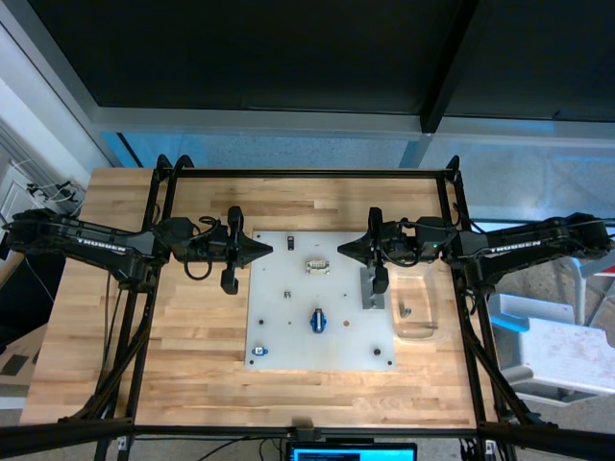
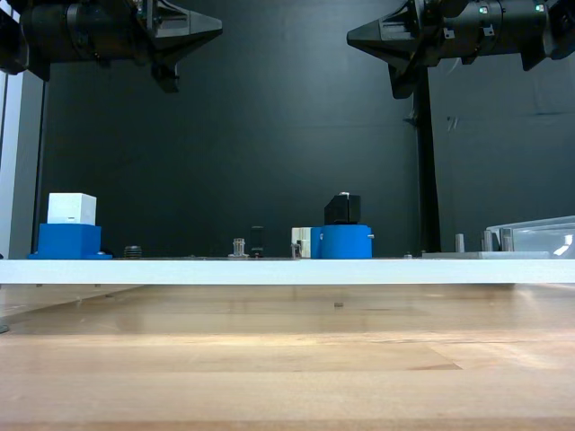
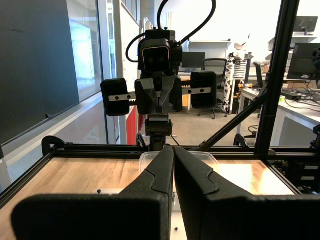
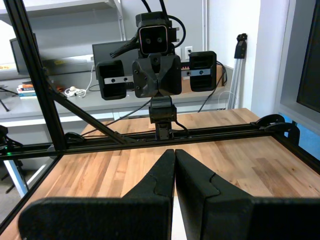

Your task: Pick the 16mm cylinder and place it in the taskboard

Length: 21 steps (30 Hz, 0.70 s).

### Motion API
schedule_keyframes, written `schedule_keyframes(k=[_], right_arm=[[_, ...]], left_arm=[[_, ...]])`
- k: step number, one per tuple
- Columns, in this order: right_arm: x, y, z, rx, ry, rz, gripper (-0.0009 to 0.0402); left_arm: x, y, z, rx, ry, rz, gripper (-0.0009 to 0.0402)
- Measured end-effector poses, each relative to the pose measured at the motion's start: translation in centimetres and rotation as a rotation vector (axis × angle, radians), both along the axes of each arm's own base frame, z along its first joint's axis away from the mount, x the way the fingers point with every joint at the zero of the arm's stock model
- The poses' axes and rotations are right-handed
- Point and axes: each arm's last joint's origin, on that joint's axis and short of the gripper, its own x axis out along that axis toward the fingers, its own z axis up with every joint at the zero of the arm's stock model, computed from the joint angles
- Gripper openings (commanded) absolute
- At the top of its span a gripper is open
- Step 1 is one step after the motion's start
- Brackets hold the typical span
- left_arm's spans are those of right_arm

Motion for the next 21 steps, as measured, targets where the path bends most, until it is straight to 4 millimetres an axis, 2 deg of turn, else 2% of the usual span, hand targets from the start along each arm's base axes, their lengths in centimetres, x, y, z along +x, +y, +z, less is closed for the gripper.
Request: schedule_keyframes(k=[10, 21], right_arm=[[0.2, 0.2, 0.3, 0.04, 0.086, 0.04, 0.0], [0.1, 0.6, 1.4, 0.03, 0.324, 0.053, 0.0]], left_arm=[[0.0, 0.0, 0.0, 0.0, 0.0, 0.0, 0.0], [0.0, 0.0, 0.0, 0.0, 0.0, 0.0, 0.0]])
